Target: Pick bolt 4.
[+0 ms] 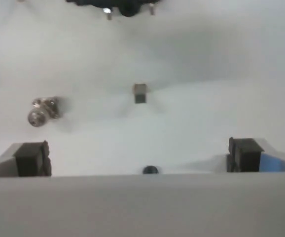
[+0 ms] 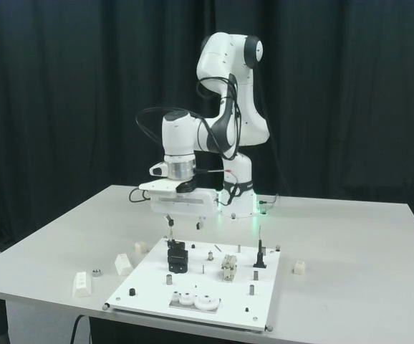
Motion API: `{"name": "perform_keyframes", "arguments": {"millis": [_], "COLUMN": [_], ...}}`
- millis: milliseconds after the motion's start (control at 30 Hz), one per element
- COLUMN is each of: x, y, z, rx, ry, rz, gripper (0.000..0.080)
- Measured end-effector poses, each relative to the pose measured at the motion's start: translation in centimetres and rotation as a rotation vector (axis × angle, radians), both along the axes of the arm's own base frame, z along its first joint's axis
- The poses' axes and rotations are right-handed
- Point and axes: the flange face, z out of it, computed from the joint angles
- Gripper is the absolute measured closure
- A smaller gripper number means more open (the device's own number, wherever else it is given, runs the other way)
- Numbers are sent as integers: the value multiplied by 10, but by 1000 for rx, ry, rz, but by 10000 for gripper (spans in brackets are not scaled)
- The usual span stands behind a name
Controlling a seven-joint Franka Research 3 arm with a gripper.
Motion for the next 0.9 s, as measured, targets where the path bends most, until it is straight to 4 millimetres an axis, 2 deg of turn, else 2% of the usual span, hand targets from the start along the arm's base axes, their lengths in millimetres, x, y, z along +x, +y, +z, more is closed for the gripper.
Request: {"name": "perform_keyframes", "arguments": {"millis": [433,900], "x": [-9,-10], "y": [-21,-26], "z": [10,20], "rx": [-6,-15], "ry": [32,61], "rz": [19,34], "gripper": [3,3]}}
